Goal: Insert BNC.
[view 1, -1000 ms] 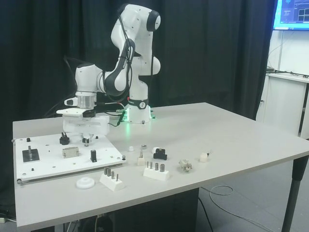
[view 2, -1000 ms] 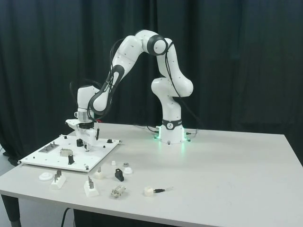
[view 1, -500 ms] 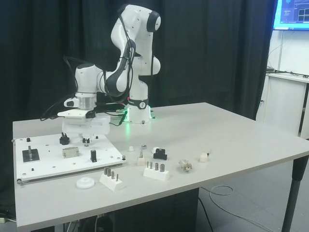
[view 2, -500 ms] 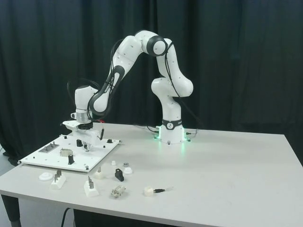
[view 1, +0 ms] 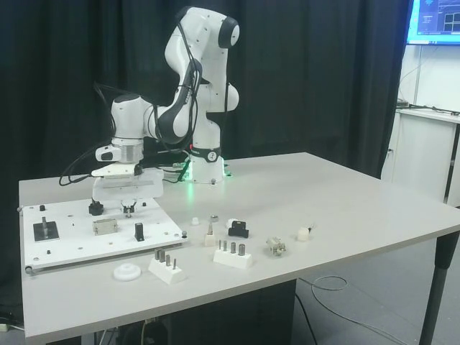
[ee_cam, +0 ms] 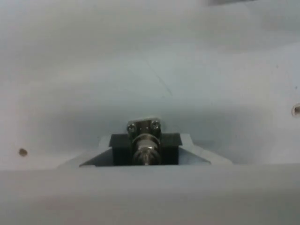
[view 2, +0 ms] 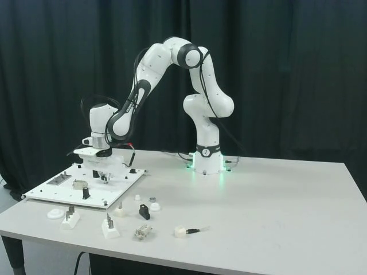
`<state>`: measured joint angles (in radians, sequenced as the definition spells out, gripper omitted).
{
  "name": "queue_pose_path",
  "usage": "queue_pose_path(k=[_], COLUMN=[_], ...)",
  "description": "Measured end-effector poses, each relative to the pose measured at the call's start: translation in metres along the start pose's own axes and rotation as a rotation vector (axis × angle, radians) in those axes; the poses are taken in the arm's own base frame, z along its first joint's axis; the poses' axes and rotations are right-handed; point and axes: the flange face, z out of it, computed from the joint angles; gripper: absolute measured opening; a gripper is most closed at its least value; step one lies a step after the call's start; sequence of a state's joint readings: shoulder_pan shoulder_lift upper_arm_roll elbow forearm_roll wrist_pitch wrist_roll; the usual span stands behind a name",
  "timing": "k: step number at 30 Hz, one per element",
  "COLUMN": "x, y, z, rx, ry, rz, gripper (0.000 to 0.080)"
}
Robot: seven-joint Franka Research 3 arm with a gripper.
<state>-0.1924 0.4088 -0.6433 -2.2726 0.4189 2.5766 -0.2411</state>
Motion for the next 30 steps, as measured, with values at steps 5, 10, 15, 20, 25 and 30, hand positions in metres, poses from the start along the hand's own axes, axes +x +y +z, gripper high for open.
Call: queue_pose_path(k=[5,10,15,20,25,30], x=[-0.0001,-0.0004,-0.0009,-0.0015,-0.0028,-0.0051], y=[0.0,-0.0001,-0.0002,-0.0002,-0.0001,-0.0003], z=[0.0,0.0,0.0,0.0001,0.0003,0.0002], rx=[0.0,0.0,-0.001,-0.003,-0.006,-0.014], ry=[0.0,0.001,0.004,0.007,0.012,0.025], rz=[-0.075,-0.141,-0.227,-0.318,-0.41,-0.516], gripper=[0.012,0.012,0.012,0.012,0.012,0.012])
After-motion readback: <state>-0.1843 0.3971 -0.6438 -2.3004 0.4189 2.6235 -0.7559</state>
